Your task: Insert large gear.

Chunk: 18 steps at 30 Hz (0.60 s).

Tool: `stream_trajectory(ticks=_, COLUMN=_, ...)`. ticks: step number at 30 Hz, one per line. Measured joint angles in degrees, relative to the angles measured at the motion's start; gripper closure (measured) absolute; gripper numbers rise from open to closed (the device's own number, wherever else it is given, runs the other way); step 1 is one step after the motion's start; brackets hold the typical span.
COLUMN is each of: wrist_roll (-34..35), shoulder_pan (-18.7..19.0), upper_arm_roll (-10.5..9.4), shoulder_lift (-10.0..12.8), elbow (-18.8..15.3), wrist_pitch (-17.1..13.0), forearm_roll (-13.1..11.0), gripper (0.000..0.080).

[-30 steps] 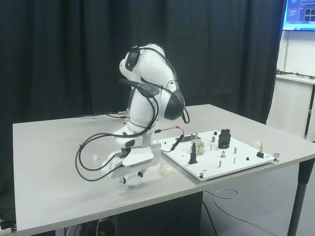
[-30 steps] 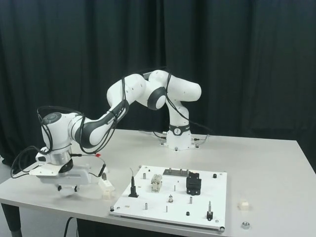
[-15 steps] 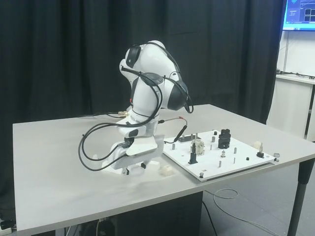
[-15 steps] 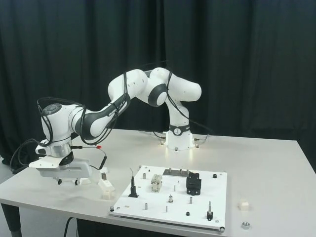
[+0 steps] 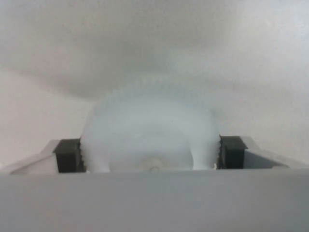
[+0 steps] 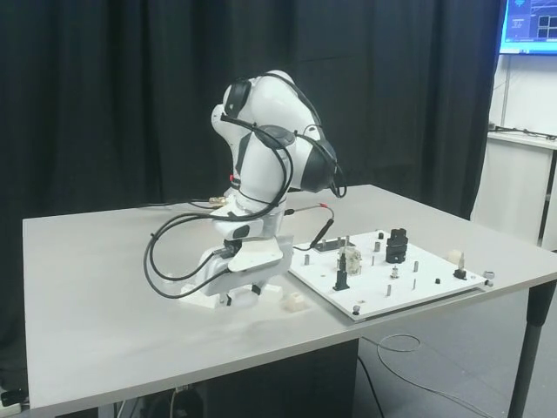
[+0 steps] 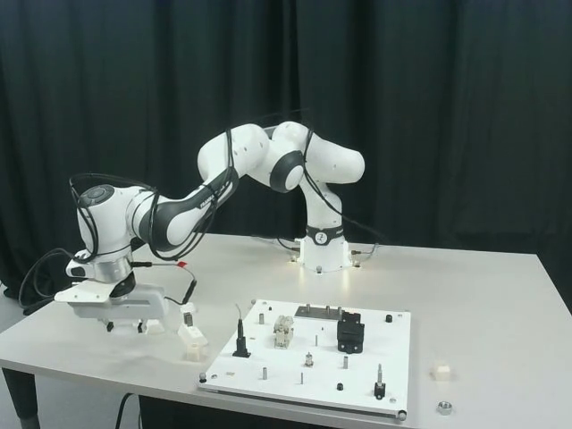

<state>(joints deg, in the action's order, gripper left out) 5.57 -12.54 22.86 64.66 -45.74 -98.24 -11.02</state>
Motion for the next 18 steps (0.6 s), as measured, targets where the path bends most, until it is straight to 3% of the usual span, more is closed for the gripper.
stream_trajectory(ticks=6, wrist_roll=0.5, shoulder_pan=0.7, upper_arm_roll=0.0, shoulder_lift=-0.6, elbow=0.0, wrist_pitch=3.3, forearm_roll=0.0, gripper=0.0205)
stream_trajectory(ticks=18, wrist_roll=5.2, shoulder_pan=3.5, upper_arm_roll=-0.26, shoulder_lift=-2.2, elbow=0.0, wrist_pitch=13.8, forearm_roll=0.0, gripper=0.0205)
